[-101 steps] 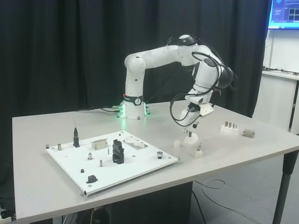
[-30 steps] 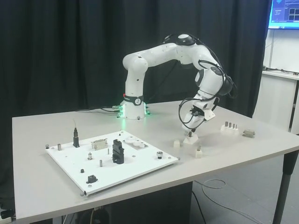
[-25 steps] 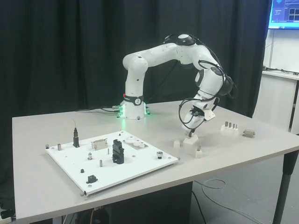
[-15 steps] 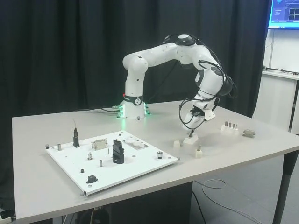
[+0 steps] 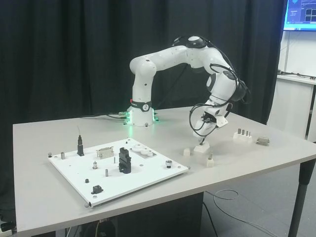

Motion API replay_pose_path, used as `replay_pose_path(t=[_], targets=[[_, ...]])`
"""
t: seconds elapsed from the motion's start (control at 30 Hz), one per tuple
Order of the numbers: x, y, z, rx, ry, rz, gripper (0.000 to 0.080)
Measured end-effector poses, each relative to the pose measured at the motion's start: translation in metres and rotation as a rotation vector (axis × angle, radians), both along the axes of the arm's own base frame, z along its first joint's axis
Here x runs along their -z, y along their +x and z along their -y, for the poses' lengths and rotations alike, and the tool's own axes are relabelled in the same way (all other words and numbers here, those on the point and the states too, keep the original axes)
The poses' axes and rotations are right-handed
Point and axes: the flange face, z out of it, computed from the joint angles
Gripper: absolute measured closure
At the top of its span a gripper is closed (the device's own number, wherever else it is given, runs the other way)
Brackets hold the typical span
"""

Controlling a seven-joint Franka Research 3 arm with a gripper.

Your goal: Pick square peg 3.

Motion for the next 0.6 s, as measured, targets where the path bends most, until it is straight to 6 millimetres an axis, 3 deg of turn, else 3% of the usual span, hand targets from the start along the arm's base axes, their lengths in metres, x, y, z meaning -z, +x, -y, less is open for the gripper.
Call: replay_pose_path(t=[0.07, 0.1, 0.6], targets=[[-0.002, 0.001, 0.0, 0.004, -0.002, 0.003, 0.0693], [-0.004, 0.001, 0.0, 0.007, -0.003, 0.004, 0.0731], [-0.038, 0.008, -0.001, 0.027, -0.004, 0.003, 0.0731]])
